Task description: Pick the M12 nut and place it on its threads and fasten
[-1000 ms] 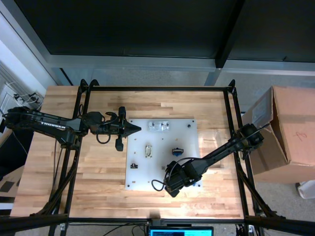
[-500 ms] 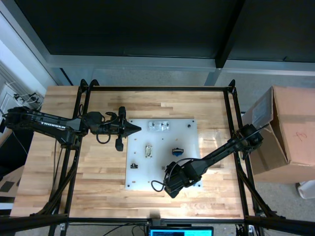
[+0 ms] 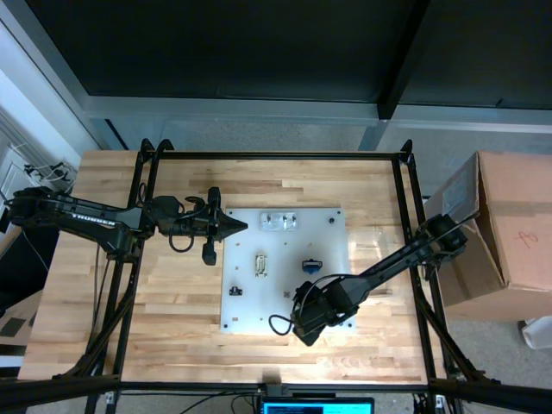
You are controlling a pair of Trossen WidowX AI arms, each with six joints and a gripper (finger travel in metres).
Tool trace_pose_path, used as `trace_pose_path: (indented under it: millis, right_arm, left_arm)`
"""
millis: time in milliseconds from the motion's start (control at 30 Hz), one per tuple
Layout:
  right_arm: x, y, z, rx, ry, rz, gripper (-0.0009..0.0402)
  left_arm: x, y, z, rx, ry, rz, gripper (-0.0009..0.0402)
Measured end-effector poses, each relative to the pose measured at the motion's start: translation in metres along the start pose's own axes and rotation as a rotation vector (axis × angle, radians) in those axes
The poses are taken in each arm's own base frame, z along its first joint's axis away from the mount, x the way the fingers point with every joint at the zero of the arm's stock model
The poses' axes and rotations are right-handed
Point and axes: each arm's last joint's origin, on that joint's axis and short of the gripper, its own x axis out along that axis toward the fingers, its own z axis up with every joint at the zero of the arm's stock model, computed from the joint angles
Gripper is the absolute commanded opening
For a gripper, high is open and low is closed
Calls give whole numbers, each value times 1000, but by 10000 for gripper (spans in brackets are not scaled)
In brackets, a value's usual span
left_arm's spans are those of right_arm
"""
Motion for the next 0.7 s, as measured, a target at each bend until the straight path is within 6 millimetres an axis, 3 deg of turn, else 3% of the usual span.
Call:
trace_pose_path:
  millis: [133, 233, 500, 600, 700]
  right_arm:
    - [-10, -2, -1, -148, -2, 13, 217]
    - [-20, -5, -2, -339, -3, 14, 177]
    - [-19, -11, -1, -609, 29, -30, -8]
    - [-12, -11, 0, -670, 40, -62, 11]
    - [-3, -11, 0, -684, 42, -92, -3]
  left_arm:
    - [0, 0, 0, 0, 0, 0, 0]
    - [0, 0, 0, 0, 0, 0, 0]
    - [0, 0, 0, 0, 0, 0, 0]
    - [0, 0, 0, 0, 0, 0, 0]
    - [0, 0, 0, 0, 0, 0, 0]
